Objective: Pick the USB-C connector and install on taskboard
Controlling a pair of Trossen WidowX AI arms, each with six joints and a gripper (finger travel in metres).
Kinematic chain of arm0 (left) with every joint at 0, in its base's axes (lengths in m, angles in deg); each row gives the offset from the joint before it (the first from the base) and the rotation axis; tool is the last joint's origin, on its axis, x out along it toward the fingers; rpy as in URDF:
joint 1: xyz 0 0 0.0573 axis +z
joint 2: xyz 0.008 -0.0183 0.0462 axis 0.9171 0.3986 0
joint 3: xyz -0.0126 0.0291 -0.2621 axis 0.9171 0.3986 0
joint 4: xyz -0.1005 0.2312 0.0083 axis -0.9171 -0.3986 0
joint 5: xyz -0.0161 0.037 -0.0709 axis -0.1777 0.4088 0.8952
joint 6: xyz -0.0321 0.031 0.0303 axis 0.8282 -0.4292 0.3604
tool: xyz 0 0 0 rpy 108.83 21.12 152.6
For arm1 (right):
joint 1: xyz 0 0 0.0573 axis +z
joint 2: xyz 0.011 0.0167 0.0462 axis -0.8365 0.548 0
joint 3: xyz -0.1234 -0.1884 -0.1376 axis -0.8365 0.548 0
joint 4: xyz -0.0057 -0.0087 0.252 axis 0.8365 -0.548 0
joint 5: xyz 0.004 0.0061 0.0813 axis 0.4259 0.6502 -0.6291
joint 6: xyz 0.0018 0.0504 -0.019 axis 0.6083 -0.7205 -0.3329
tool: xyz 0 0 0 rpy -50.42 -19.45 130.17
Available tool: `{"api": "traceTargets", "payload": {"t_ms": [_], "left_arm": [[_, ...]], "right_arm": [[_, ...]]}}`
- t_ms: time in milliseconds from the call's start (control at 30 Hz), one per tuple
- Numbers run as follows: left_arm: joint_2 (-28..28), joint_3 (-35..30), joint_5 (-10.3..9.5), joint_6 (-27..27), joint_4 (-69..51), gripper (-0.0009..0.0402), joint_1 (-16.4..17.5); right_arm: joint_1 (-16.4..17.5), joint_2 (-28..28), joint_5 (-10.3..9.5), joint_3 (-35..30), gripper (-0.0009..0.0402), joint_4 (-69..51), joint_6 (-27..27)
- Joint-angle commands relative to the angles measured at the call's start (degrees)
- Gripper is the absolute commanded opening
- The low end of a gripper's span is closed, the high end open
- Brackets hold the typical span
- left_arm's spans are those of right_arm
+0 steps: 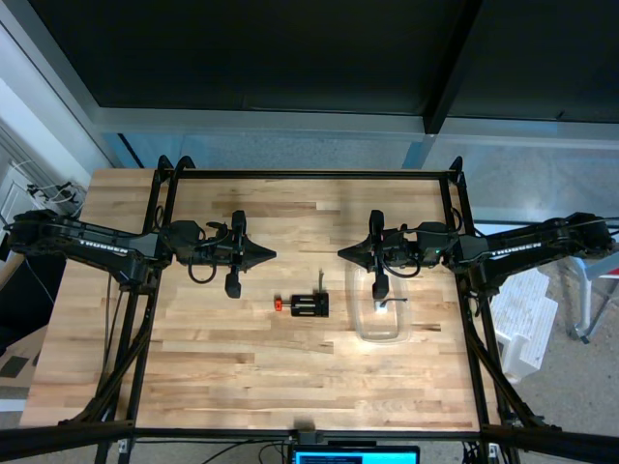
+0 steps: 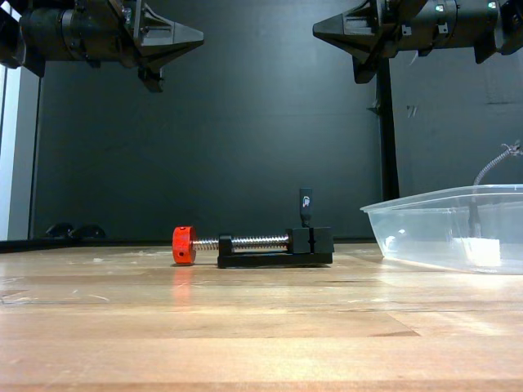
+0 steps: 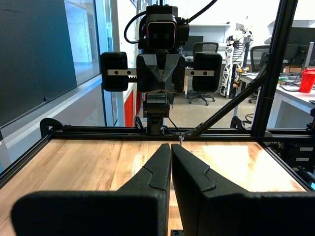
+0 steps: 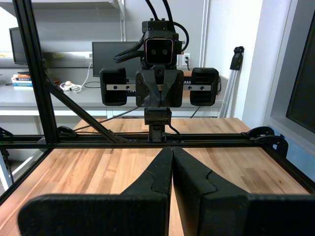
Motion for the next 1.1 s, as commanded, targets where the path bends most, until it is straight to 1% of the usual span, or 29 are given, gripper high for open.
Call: {"api": "traceTargets", "payload": {"t_ms": [33, 433, 600, 700, 767, 1033, 1100], "left_arm": [[0.0, 0.0, 0.02, 0.0, 0.0, 0.0000, 0.0], [0.0, 0.0, 0.02, 0.0, 0.0, 0.0000, 0.0], [0.0, 0.0, 0.02, 0.0, 0.0, 0.0000, 0.0], [0.0, 0.0, 0.02, 0.0, 0.0, 0.0000, 0.0], [0.0, 0.0, 0.02, 0.0, 0.0, 0.0000, 0.0], [0.0, 0.0, 0.02, 0.0, 0.0, 0.0000, 0.0], [0.0, 0.0, 0.02, 0.0, 0.0, 0.0000, 0.0]], "right_arm": [[0.0, 0.0, 0.00, 0.0, 0.0000, -0.3, 0.0], [0.0, -0.2, 0.00, -0.3, 0.0000, -1.7, -0.5], [0.2, -0.5, 0.02, -4.6, 0.0000, -14.1, -0.4], [0.7, -0.5, -0.48, -7.0, 0.0000, -20.4, -0.5], [1.2, -0.5, -0.46, -8.9, 0.0000, -26.0, -1.0], [3.2, -0.4, -0.39, -14.4, 0.0000, -42.2, -5.5], [3.6, -0.4, 0.04, -15.6, 0.0000, -46.6, -6.3]]}}
